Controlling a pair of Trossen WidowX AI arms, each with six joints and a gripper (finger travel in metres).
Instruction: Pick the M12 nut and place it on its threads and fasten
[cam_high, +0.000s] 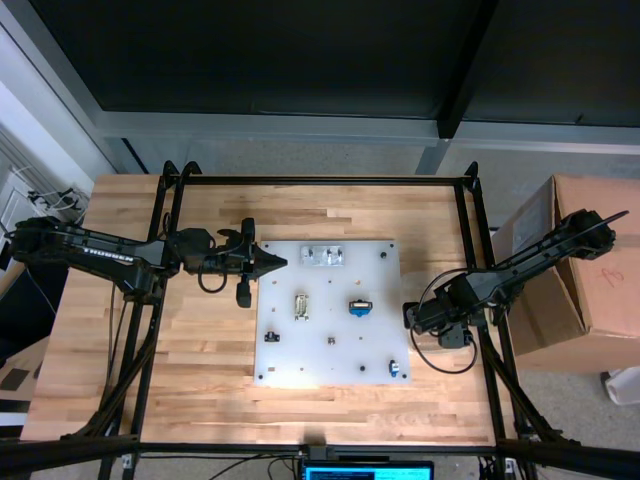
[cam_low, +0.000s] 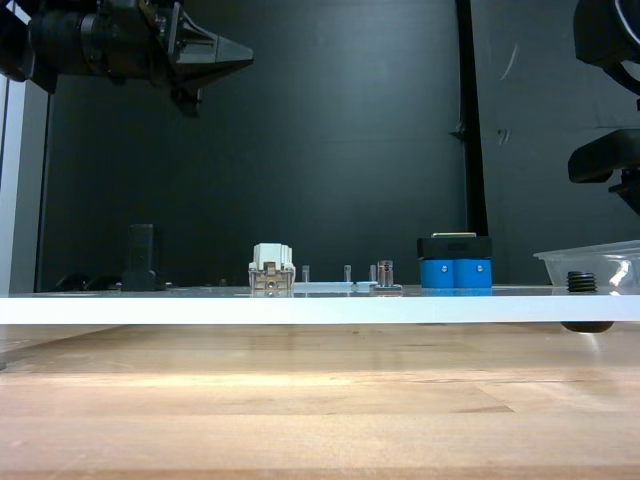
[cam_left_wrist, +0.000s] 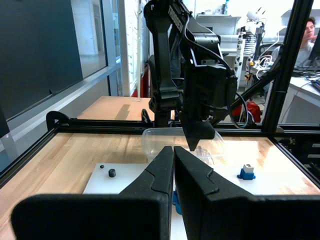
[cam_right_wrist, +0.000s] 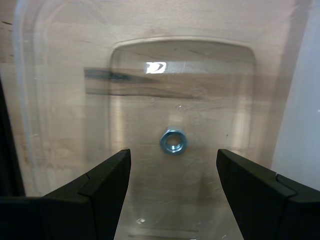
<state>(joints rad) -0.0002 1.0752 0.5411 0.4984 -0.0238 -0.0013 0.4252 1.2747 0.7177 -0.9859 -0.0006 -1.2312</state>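
Above tray's (cam_right_wrist: 65, 75) nut (cam_right_wrist: 173, 141), right jaws wide; left jaws closed, board-edge (cam_high: 262, 300).

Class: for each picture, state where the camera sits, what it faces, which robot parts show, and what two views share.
High: above near edge, looking down at the white board; left tool over its left edge, right tool off its right edge.
Low: table height, level along the board; left tool high, stud bare.
Left wrist: on left arm, past shut fingers toward the right arm.
Right wrist: on right arm, down between open fingers at the nut lying free in the clear tray.
Shared: tray, in low and right wrist.
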